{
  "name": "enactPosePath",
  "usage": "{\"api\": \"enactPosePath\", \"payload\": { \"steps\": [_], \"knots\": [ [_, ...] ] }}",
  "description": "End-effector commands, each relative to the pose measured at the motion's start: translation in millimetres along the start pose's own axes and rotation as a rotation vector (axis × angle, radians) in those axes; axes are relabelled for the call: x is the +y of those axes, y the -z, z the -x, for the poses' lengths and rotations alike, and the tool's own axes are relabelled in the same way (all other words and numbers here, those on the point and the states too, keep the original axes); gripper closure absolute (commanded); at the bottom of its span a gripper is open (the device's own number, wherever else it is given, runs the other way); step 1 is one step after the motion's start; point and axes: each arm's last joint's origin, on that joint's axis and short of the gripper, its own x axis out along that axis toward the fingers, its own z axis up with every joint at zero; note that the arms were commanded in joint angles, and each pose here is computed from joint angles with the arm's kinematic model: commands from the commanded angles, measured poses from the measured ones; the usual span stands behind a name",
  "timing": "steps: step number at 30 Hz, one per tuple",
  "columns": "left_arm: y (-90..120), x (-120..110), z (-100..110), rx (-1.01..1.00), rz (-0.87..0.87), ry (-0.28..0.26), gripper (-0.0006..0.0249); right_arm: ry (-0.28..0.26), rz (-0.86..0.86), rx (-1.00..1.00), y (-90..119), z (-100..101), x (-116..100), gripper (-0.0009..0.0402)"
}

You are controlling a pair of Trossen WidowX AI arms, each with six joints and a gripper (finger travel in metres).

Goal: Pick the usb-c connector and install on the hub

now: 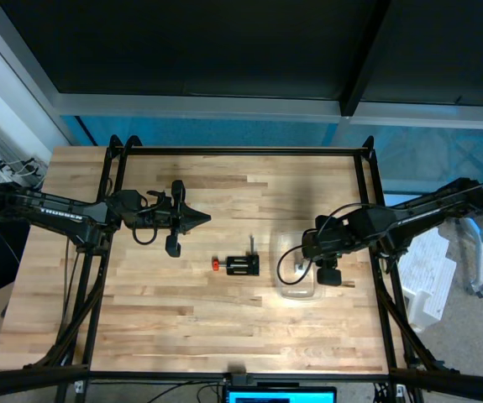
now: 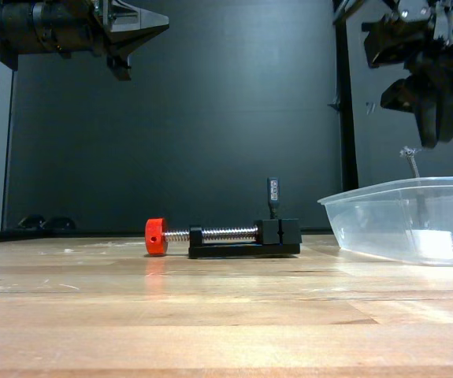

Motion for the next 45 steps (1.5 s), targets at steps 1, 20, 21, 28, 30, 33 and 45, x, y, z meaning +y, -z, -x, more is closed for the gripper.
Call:
{"api": "enactPosePath", "payload": {
  "steps": [1, 20, 21, 28, 30, 33, 45],
  "knots": [
    [0.0, 0.0, 0.0, 0.0, 0.0, 0.0, 0.0243, 0.02, -0.004, 0.03, -3.9, -10.6, 2.8, 0.0237],
    [0.0, 0.1, 0.0, 0.0, 0.0, 0.0, 0.0243, 0.032, 0.009, 0.068, -22.8, -55.7, 18.1, 0.0185],
    [0.0, 0.1, 0.0, 0.0, 0.0, 0.0, 0.0243, 0.031, 0.012, 0.07, -23.4, -58.3, 18.7, 0.0185],
    [0.0, 0.0, 0.0, 0.0, 0.0, 0.0, 0.0243, 0.03, 0.022, 0.066, -24.5, -63.9, 21.2, 0.0185],
    [0.0, 0.1, 0.0, 0.0, 0.0, 0.0, 0.0243, 0.031, 0.023, 0.065, -24.3, -64.1, 21.5, 0.0185],
    [-0.1, 0.0, 0.1, 0.0, 0.0, 0.0, 0.0243, 0.052, 0.025, 0.066, -21.5, -67.3, 20.3, 0.0185],
    [0.0, 0.0, 0.0, 0.0, 0.0, 0.0, 0.0243, 0.052, 0.025, 0.061, -15.5, -76.2, 19.5, 0.0185]
  ]
}}
